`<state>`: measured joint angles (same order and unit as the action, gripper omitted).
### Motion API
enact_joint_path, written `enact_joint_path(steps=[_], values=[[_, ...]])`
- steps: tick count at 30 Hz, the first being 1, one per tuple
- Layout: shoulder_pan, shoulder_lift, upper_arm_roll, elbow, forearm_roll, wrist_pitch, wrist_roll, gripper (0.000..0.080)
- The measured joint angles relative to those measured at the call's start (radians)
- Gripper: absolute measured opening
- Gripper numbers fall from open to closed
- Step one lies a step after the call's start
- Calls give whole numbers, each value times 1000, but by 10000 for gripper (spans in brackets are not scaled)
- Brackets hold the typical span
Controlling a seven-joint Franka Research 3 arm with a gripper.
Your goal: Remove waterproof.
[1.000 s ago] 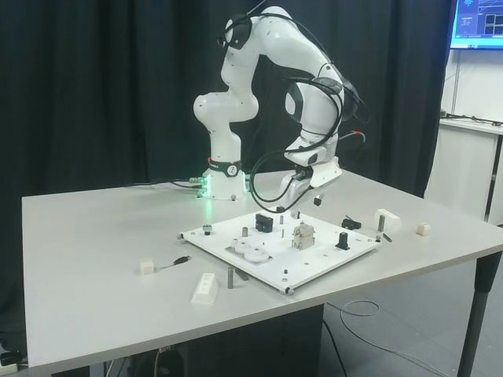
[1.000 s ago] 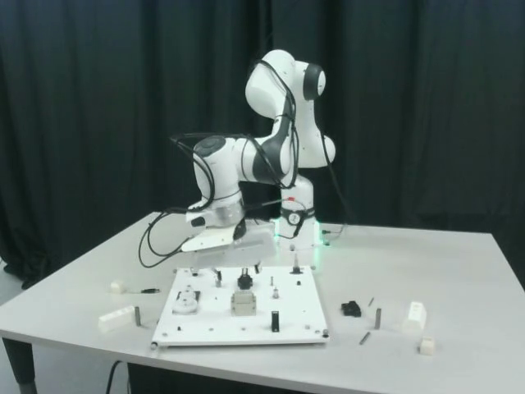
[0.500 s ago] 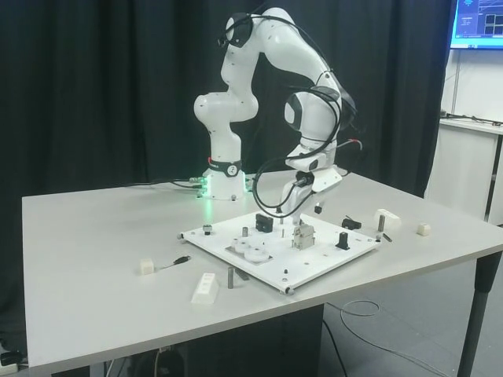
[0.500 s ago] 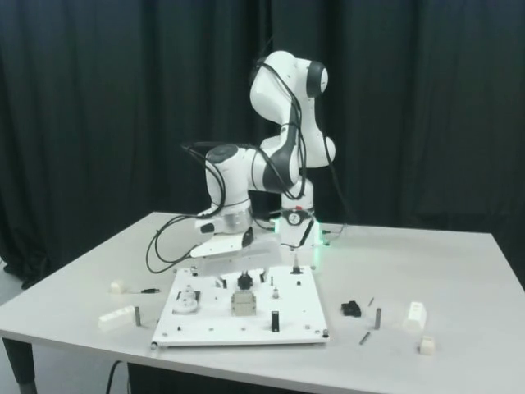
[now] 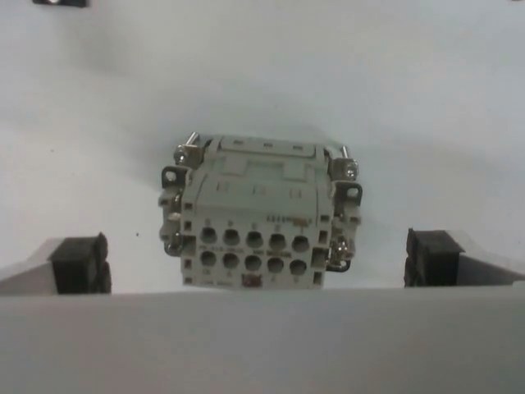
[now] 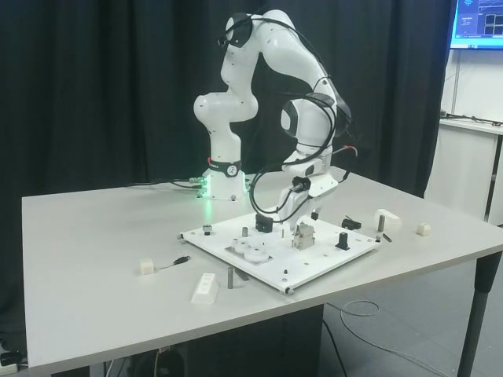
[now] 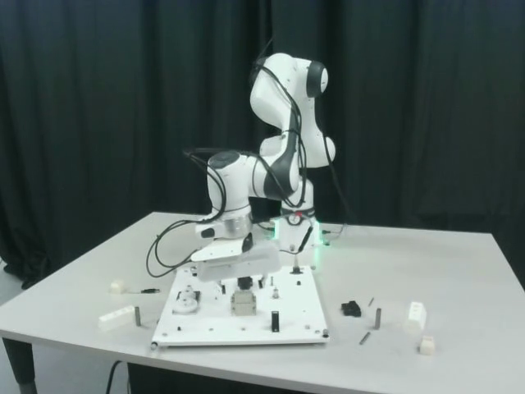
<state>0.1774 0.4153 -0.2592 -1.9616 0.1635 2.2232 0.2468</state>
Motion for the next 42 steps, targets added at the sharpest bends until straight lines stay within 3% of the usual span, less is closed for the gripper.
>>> enact_joint_path(steps=[42], values=[[9,1,4,-94,17,188,56,800]])
